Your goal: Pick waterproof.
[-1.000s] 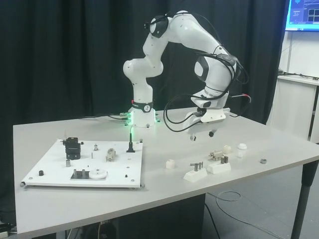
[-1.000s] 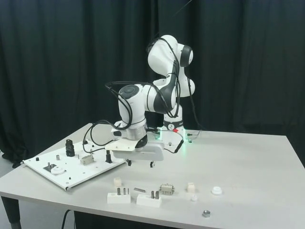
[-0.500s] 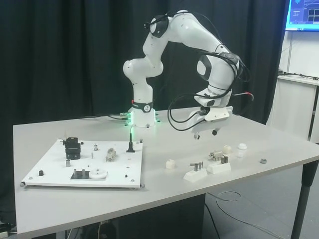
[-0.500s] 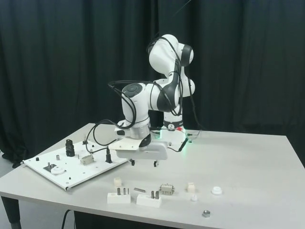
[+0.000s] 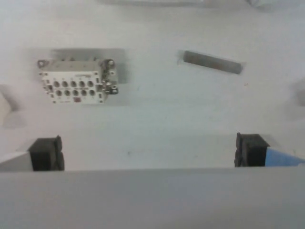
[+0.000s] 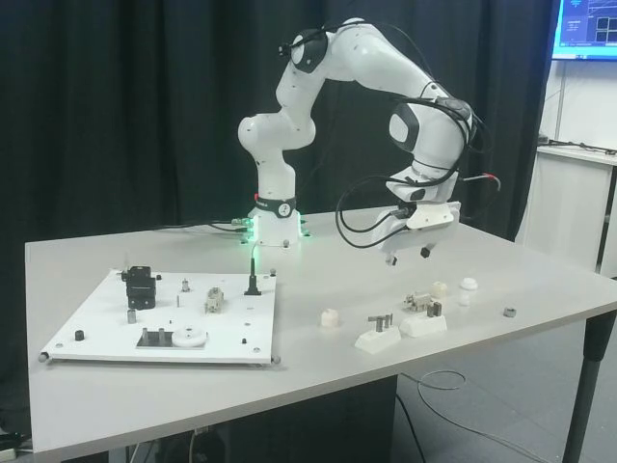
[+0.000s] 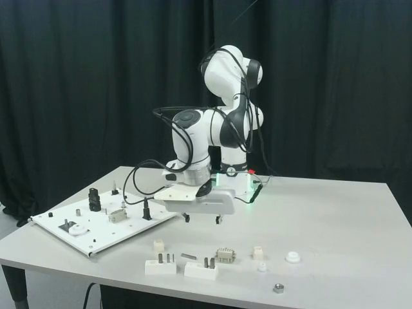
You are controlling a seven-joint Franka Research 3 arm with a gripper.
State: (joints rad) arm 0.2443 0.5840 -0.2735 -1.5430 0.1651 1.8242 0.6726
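Risk, judged: the gripper (image 5: 147, 151), fingers spread wide and holding nothing above the grey table (image 5: 157, 124), could close on the neighbouring flat grey bar (image 5: 213, 62) or slip on rounded plastic. If "waterproof" means the white round cap (image 7: 293, 257), it sits well apart, near the table's front edge; the blocky multi-hole connector (image 5: 77, 81) lies nearer

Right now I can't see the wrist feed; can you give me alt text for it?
The wrist view looks down on the grey table, with the open end effector hovering empty, its two black fingertips wide apart. Beyond them lie a white multi-pin connector with rows of round sockets, and apart from it a flat grey bar.
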